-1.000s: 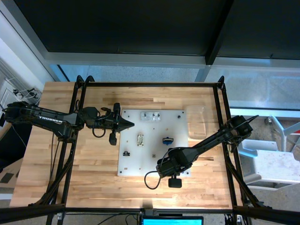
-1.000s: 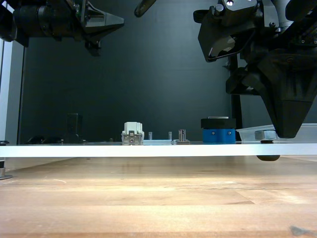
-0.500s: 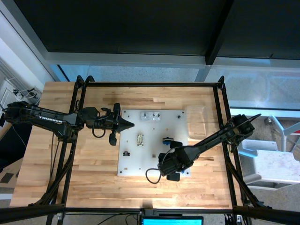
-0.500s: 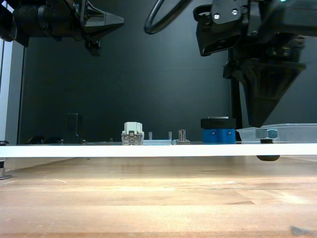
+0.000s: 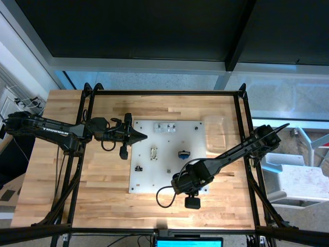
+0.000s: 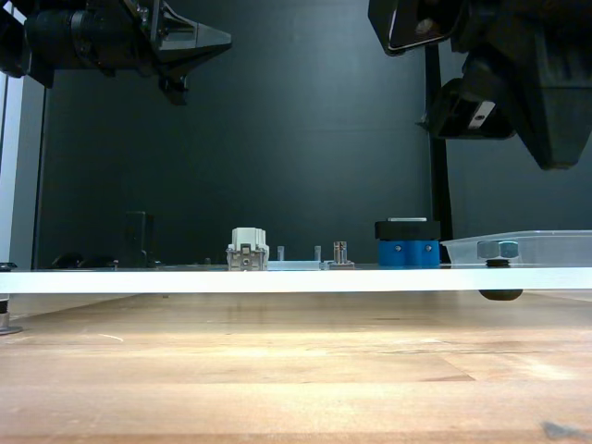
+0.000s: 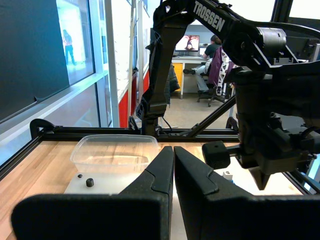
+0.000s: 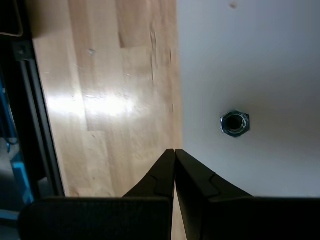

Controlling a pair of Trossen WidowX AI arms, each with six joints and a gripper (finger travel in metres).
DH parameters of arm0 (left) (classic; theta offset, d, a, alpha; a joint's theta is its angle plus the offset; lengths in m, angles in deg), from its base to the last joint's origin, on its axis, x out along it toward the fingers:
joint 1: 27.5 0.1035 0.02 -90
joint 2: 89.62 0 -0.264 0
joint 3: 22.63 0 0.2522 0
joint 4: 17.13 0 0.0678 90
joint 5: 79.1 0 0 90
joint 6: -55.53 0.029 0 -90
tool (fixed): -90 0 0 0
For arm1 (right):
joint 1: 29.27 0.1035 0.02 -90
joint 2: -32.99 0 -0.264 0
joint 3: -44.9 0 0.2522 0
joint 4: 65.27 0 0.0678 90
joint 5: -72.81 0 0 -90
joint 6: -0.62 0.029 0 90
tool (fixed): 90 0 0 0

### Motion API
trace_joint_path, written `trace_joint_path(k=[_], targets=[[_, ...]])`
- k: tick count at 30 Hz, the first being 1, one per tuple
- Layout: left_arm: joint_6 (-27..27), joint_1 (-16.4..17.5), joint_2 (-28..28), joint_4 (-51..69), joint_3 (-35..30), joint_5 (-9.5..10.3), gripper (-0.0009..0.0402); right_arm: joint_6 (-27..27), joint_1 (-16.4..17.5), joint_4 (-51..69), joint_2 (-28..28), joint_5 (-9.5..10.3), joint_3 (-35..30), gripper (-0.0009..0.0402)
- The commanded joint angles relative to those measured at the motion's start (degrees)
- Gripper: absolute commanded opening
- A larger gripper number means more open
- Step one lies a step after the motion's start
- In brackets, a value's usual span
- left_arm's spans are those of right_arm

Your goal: Unfasten the M12 fastener and place in the container

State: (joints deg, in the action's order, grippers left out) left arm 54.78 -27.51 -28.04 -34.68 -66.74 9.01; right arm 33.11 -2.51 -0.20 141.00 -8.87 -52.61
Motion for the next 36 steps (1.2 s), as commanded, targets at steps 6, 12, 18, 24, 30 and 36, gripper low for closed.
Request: trace_joint_path(k=[6,12,18,24,30,36], targets=[[0.00,0.02,0.02,-0.04,-0.02,0.00,0.0000,-0.02,0.09,-1.70,3.28,-1.51,1.25,0.0000],[0.00,0.00,0.02,-0.04,-0.02,-0.02,0.0000,-0.35,0.02,-2.36,3.89,-3.41,1.75,0.0000],[0.00,0.02,0.02,-0.04,-0.02,-0.02,0.0000,-0.35,0.00,-2.21,3.85,-5.79,1.81,0.0000],[0.00,0.00,0.02,-0.04,-0.02,-0.02,0.0000,0.11,-0.02,-0.76,3.85,-7.32,1.81,0.0000],[0.00,0.00,0.02,-0.04,-0.02,-0.02,0.0000,0.11,-0.07,-0.68,3.85,-7.32,1.81,0.0000],[0.00,0.02,0.02,-0.04,-0.02,-0.02,0.0000,-0.15,-0.11,-0.66,3.85,-7.48,1.81,0.0000]])
